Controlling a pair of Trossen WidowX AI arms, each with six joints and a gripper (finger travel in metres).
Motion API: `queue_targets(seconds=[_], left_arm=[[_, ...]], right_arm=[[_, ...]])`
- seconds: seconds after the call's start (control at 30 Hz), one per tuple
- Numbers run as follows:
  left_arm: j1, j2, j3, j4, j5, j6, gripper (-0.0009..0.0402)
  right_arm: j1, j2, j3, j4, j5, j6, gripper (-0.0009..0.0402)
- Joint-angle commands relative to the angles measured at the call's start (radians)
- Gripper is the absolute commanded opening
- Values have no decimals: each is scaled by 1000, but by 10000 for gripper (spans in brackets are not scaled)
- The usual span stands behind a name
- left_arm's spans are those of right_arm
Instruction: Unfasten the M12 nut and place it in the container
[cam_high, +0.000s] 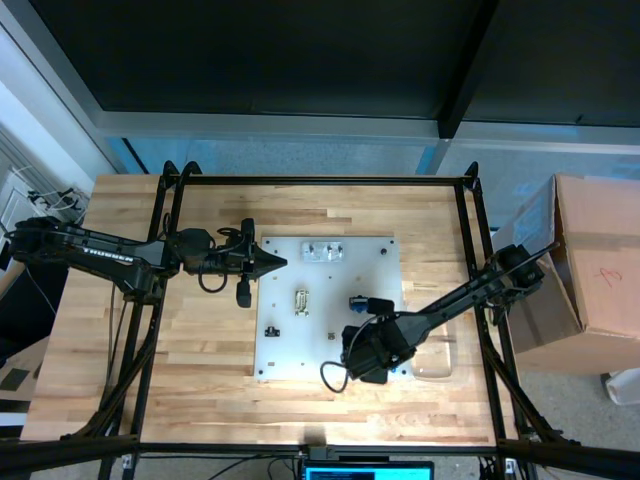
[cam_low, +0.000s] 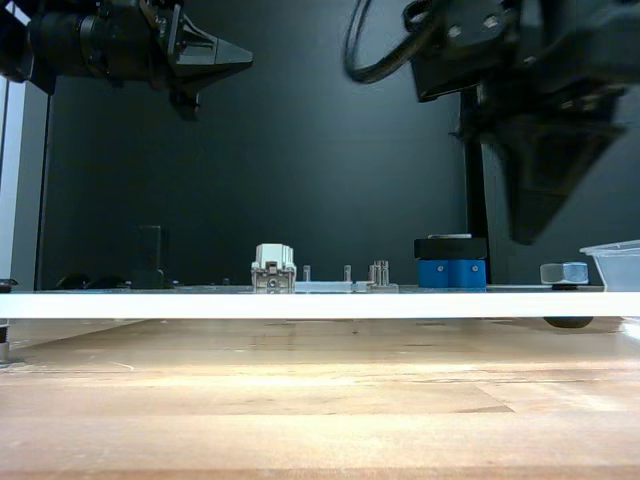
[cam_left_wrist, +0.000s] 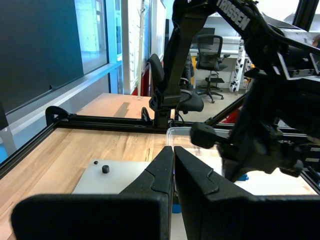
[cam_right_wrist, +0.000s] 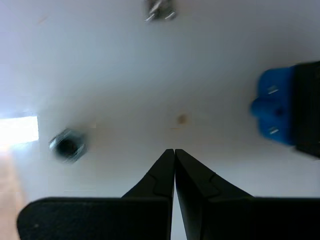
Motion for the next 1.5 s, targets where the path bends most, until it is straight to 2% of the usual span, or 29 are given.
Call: queue_targets(seconds=[0.03, 0.1, 0.2, 0.23, 0.27, 0.33, 0.6, 0.8, 0.93, 0.97, 1.0, 1.07, 1.1, 1.13, 1.3, 1.4, 1.5], left_arm=[[0, 0, 0, 0, 0, 0, 0], [0, 0, 0, 0, 0, 0, 0], [0, 0, 0, 0, 0, 0, 0], [0, 0, 0, 0, 0, 0, 0], [0, 0, 0, 1, 0, 0, 0], [0, 0, 0, 0, 0, 0, 0], [0, 0, 0, 0, 0, 0, 0], [0, 0, 0, 0, 0, 0, 0], [0, 0, 0, 0, 0, 0, 0], [0, 0, 0, 0, 0, 0, 0], [0, 0, 0, 0, 0, 0, 0], [0, 0, 0, 0, 0, 0, 0], [0, 0, 0, 0, 0, 0, 0], [0, 0, 0, 0, 0, 0, 0], [0, 0, 0, 0, 0, 0, 0], [0, 0, 0, 0, 0, 0, 0], [0, 0, 0, 0, 1, 0, 0]], right_arm=[[-2, -8, 0, -3, -79, 2, 0], [-2, -14, 0, 22, -175, -8, 0], [-1, -18, 0, 76, -361, -62, 0], [-1, -18, 0, 88, -392, -67, 0], [0, -18, 0, 95, -401, -69, 0], [1, -15, 0, 97, -385, -75, 0], [-2, 48, 0, 139, -381, -107, 0], [-6, 54, -4, 142, -366, -114, 0], [-11, 54, -4, 141, -331, -130, 0], [-11, 53, -4, 137, -304, -131, 0], [-12, 48, -4, 127, -243, -128, 0], [-12, 38, -2, 82, -67, -58, 0], [-11, 31, 2, 62, -23, -41, 0], [-11, 25, 4, 50, -13, -40, 0], [-12, 11, 8, 27, -40, -41, 0], [-12, 9, 8, 29, -123, -41, 0], [-12, 8, 11, 42, -233, -41, 0]])
